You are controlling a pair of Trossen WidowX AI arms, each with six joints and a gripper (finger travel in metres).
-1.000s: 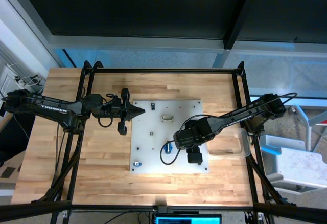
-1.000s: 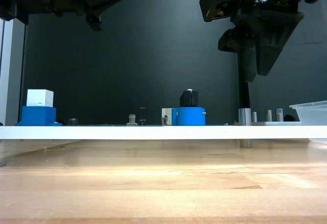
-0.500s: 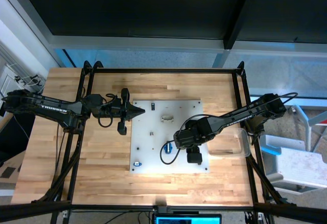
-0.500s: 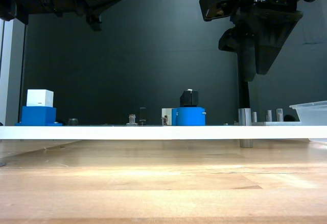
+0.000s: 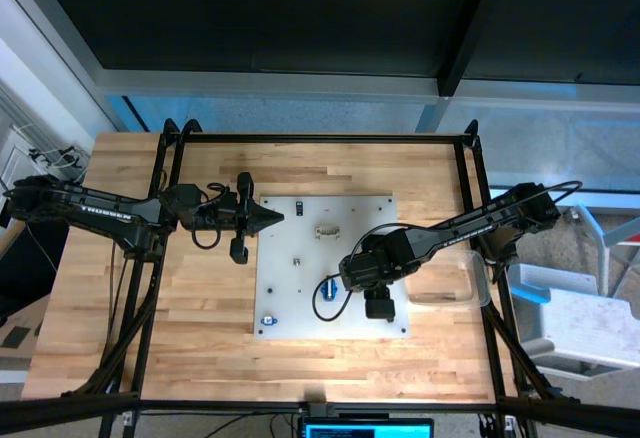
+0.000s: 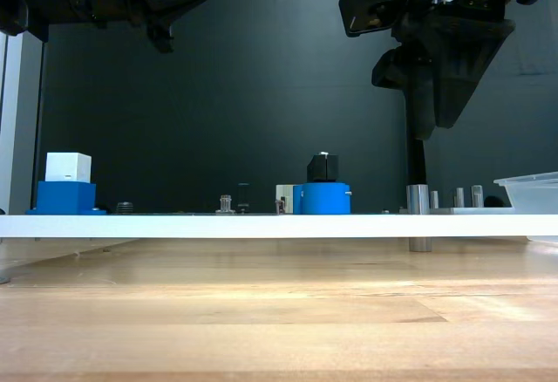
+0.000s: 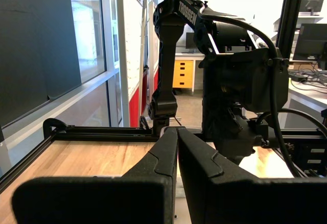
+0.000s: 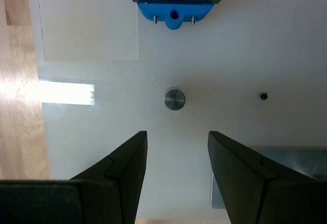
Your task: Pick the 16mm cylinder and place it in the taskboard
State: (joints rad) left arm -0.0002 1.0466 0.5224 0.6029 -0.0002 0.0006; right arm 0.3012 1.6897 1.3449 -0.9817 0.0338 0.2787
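Grey metal, short and round, the 16mm cylinder (image 8: 174, 99) stood upright in a hole of the flat white square taskboard (image 8: 92, 29), apart from the blue plastic connector (image 8: 174, 9). My right gripper (image 8: 177, 134) hung directly above the peg, jaws spread wide and holding nothing. Over the last second that arm had barely stirred and the peg had not moved, so I judged the placing done, with only the retreat left. My left gripper (image 7: 177, 142) was pinched together, empty, raised beside the board's left edge.
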